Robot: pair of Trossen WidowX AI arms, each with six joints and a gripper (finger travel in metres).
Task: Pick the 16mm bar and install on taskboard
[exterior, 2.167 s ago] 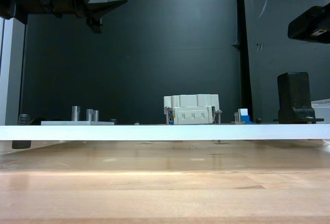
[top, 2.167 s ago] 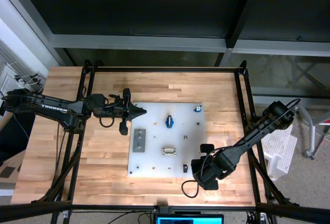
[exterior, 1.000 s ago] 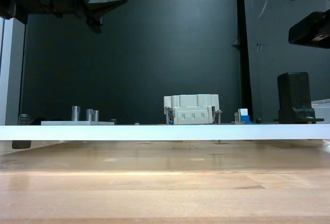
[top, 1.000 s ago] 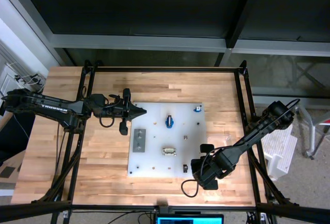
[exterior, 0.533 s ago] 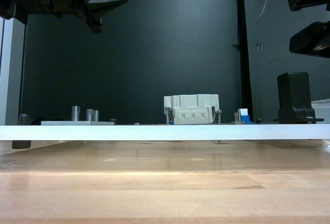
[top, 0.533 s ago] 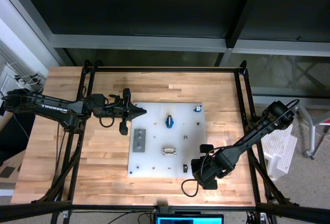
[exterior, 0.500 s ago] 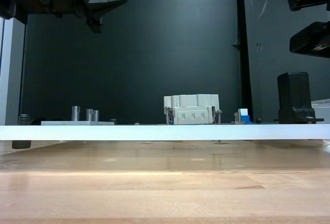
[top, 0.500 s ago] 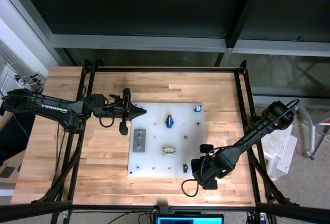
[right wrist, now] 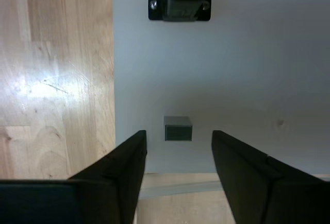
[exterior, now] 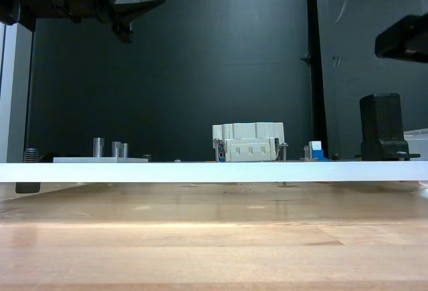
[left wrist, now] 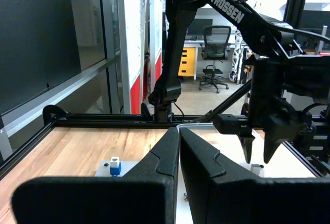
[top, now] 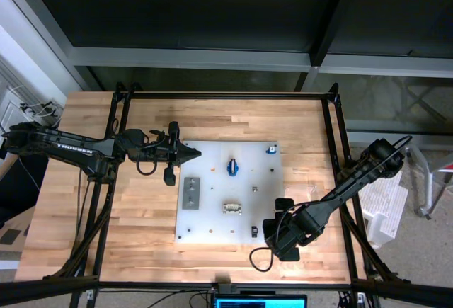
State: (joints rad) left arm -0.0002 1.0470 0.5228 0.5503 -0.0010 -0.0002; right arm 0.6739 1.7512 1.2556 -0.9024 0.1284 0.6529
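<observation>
support: wooden table (top: 141, 237) | on it: white taskboard (top: 205, 212), flat, near centre | black frame (top: 226, 95) along edges

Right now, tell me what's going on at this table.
The right claw hovers open over the taskboard's near right corner, lined up directly above the 16mm bar, a small grey piece lying on the white plate near the edge. It has not gripped it yet. The left claw is shut and hangs high above the board's far left corner.

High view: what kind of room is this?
Probably a robotics lab: left gripper, fingers shut, hovers over the taskboard at its far left corner; right gripper, fingers open, over its near right corner; an office chair shows behind.
</observation>
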